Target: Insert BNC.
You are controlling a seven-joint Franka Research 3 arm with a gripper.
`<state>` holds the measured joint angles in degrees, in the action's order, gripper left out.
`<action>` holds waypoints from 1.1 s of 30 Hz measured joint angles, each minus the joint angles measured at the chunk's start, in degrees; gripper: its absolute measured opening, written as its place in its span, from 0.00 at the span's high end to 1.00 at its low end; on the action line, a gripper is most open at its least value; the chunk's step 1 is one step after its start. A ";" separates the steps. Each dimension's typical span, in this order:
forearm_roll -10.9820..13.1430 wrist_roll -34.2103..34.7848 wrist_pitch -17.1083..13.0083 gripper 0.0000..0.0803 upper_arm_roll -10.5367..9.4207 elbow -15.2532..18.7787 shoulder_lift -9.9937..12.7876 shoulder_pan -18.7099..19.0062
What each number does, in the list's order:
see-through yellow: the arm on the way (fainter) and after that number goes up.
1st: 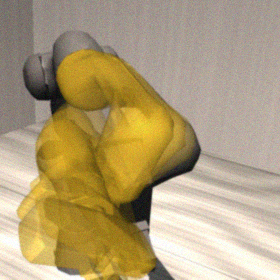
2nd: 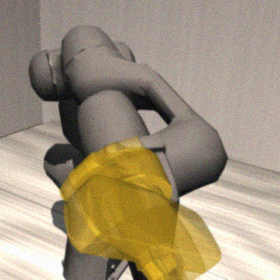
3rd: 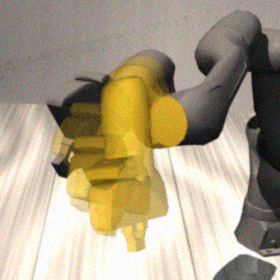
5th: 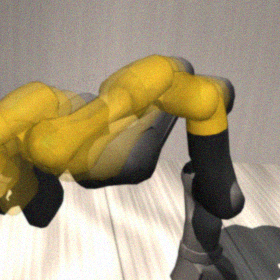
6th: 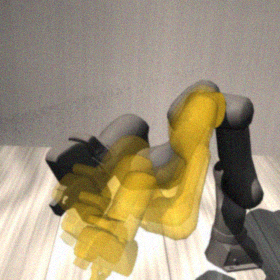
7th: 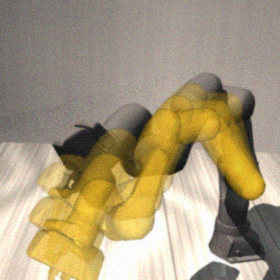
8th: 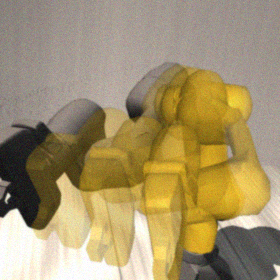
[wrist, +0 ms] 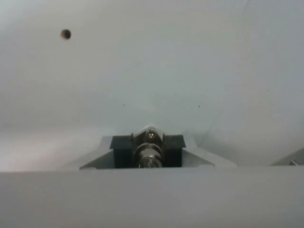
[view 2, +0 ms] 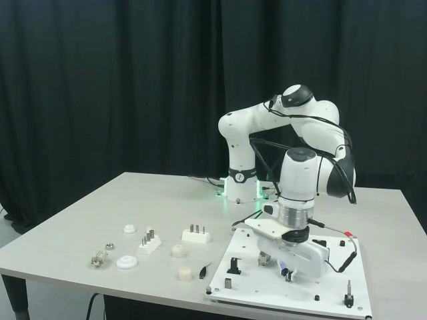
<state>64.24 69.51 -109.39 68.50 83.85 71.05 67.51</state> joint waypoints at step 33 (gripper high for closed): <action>0.11 1.42 0.00 0.84 0.00 0.04 0.00 -0.02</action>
<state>64.35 70.94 -109.39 68.50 83.89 71.04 67.49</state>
